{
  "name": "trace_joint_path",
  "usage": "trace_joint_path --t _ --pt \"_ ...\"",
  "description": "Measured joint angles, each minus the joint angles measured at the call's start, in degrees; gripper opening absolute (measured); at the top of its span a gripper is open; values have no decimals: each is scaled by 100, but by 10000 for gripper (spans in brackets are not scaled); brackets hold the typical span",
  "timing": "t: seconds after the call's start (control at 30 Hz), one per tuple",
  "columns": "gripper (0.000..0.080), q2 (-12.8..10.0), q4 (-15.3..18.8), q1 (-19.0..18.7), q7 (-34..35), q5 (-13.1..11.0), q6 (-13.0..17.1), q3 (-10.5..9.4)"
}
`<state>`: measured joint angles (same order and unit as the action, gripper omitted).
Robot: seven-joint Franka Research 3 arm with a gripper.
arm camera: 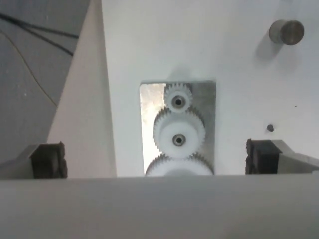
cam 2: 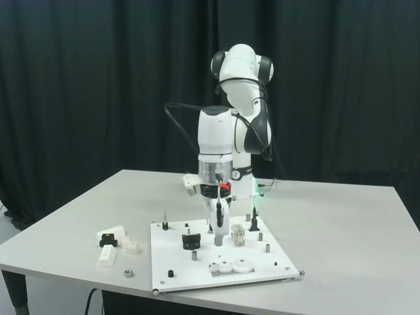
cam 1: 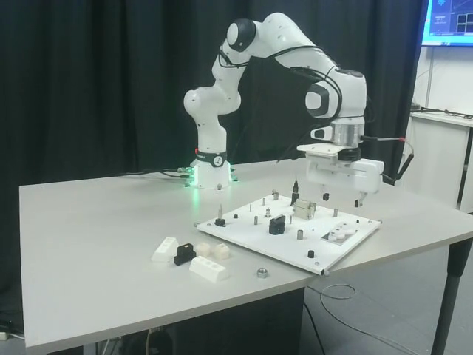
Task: Remove medium gear.
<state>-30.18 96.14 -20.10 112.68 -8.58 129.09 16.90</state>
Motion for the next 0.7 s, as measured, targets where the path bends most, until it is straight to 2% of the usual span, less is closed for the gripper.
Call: trace_joint_path --t 0.33,0.7 --pt "800 0 -32 -118 536 411 0 0" --pt "800 -4 84 -117 569 476 -61 0"
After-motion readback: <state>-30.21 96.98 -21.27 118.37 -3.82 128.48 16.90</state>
